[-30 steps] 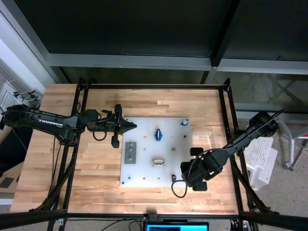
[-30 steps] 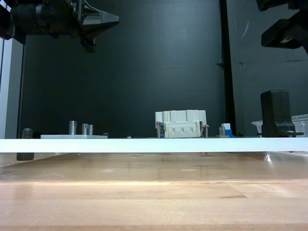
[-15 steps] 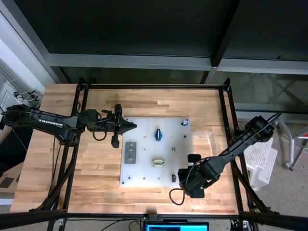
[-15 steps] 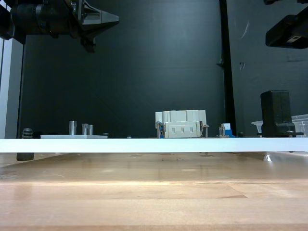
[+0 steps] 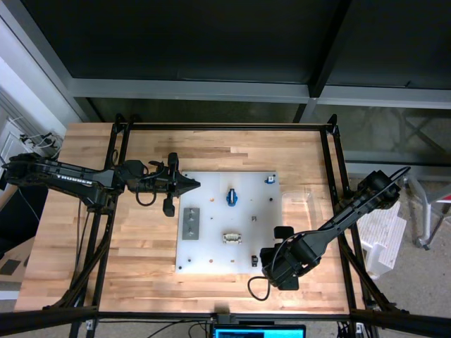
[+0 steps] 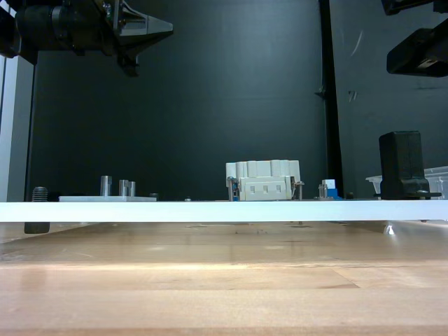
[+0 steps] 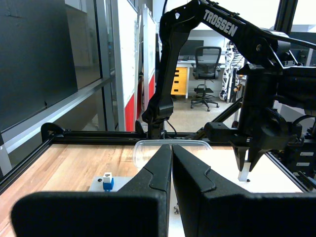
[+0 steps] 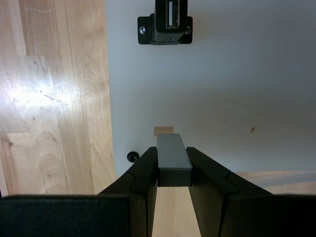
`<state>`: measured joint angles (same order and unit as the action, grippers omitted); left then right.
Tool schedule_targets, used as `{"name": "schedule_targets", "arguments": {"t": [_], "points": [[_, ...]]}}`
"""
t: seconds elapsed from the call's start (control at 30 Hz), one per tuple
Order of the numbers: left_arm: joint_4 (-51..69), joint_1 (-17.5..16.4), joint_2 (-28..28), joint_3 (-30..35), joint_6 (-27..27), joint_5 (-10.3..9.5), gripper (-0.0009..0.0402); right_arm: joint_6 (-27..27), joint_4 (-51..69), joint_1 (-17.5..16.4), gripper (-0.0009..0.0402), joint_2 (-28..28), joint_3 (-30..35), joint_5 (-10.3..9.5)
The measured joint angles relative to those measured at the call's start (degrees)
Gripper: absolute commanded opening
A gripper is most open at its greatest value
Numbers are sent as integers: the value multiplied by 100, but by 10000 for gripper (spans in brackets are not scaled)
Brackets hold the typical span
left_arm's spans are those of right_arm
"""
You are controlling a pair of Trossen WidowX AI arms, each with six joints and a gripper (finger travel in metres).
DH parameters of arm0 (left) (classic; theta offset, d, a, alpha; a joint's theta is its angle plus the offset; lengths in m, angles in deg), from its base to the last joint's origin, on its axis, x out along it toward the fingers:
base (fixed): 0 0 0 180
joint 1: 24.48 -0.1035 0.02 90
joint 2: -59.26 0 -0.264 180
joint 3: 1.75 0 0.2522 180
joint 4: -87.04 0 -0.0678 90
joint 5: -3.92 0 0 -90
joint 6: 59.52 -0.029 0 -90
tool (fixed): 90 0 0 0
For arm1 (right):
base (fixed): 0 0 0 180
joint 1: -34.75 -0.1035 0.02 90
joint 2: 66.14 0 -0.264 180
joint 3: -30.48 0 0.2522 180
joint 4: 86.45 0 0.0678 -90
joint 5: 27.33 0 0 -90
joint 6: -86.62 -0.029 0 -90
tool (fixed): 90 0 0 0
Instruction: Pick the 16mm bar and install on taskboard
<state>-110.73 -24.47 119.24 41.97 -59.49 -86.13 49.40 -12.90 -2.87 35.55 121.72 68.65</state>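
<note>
Right gripper (image 8: 173, 159) clamps 16mm bar (image 8: 173, 148), axis downward, at taskboard's (image 8: 207, 89) 5 o'clock corner; square hole (image 8: 164, 131) just ahead; left gripper (image 7: 172, 163) empty, fingers together, 10 o'clock.

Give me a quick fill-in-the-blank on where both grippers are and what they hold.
1. The right gripper is shut on the grey ___.
2. It hangs over the taskboard's near-___ corner.
3. The left gripper, shut and parked above the taskboard's far-left edge, holds ___.
Missing: 16mm bar; right; nothing.
</note>
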Motion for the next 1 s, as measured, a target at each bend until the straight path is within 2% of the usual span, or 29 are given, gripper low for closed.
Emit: {"name": "schedule_targets", "arguments": {"t": [1.0], "points": [[0,0,0,-2,0,0,0,15,-332,0,4,0,-282,0]]}}
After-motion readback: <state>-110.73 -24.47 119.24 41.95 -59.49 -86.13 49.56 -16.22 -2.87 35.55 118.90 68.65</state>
